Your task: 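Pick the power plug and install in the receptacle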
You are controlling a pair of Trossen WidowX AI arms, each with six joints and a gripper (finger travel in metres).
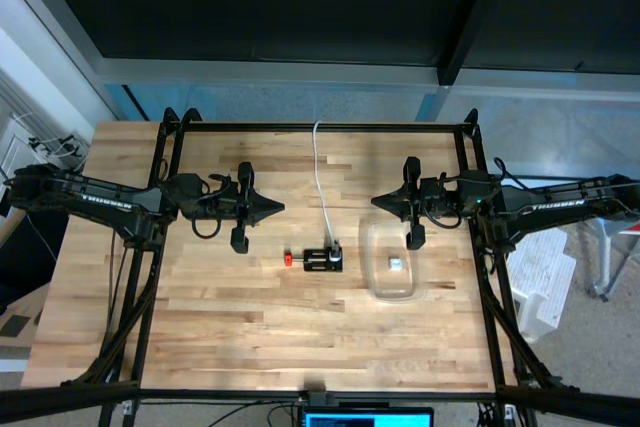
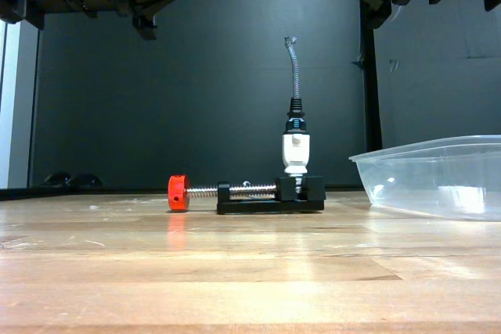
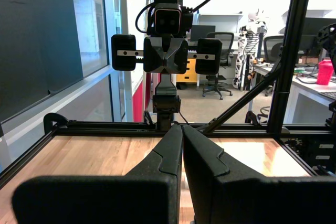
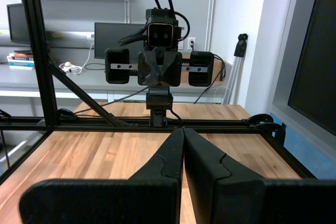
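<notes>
The receptacle (image 2: pixel 295 150), a small white socket head, stands upright in a black vise (image 2: pixel 270 193) mid-table, and its thin white cable (image 1: pixel 321 177) runs toward the far edge. I cannot make out the power plug in any view. My left gripper (image 1: pixel 278 207) hovers high over the table left of the vise, pointing right, shut and holding nothing, its fingers (image 3: pixel 170 145) pressed together. Right of the vise my right gripper (image 1: pixel 376 203) hangs at the same height, pointing left, also shut and holding nothing, fingers (image 4: pixel 173 148) touching.
The vise's red knob (image 1: pixel 288 259) points left. A clear plastic tray (image 1: pixel 372 282) lies right of the vise under the right gripper, with a small white-grey block (image 1: pixel 396 264) inside. A black frame (image 1: pixel 320 128) borders the table.
</notes>
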